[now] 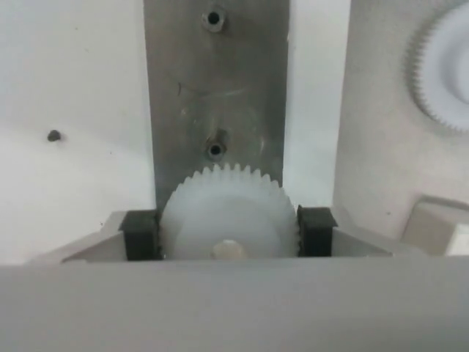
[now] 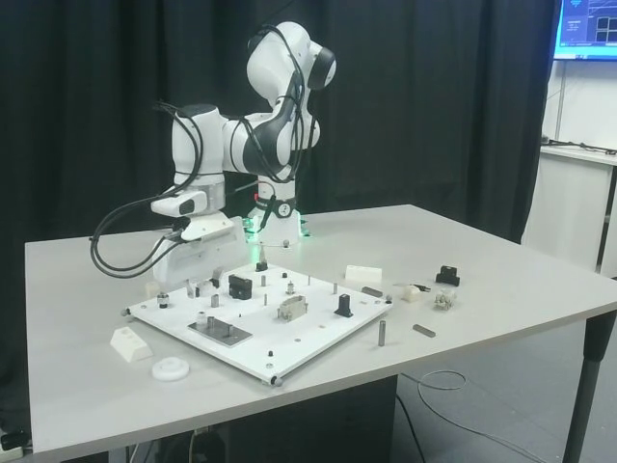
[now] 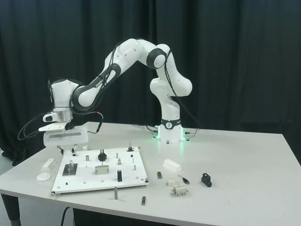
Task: Place medium gear.
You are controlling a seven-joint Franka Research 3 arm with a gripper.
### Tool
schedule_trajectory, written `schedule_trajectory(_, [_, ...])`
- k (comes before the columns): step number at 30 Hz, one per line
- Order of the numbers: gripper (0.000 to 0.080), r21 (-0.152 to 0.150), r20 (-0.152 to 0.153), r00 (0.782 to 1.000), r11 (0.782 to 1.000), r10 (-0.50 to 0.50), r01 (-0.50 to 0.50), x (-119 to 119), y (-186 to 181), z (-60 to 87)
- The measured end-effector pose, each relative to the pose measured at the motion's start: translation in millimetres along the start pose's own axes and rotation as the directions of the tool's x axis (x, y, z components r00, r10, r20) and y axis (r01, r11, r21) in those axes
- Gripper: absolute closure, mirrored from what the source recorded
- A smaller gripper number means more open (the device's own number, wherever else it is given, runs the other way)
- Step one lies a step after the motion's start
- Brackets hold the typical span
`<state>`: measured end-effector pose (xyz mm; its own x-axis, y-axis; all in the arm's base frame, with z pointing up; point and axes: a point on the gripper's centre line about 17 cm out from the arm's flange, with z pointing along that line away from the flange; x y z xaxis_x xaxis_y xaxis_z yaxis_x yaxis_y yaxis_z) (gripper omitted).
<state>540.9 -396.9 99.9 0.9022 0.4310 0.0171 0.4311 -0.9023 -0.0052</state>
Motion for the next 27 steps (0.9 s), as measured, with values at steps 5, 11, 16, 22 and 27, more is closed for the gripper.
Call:
schedule_trajectory(5, [0.0406,-0.018,0.004,1.0,1.0,0.001,-0.001,-3.6,6.4,-2.4])
schedule_trajectory(11, [0.0406,-0.058,0.022,1.0,0.998,0.004,-0.002,-16.9,21.8,-5.6])
schedule_trajectory(16, [0.0406,-0.088,0.038,0.999,0.996,0.015,-0.012,-35.4,37.3,-6.7])
schedule_trajectory(22, [0.0406,-0.115,0.051,0.999,0.993,0.02,-0.014,-66.5,57.2,-5.0])
schedule_trajectory(27, [0.0406,-0.13,0.062,0.998,0.991,0.026,-0.018,-98.4,72.8,-1.5])
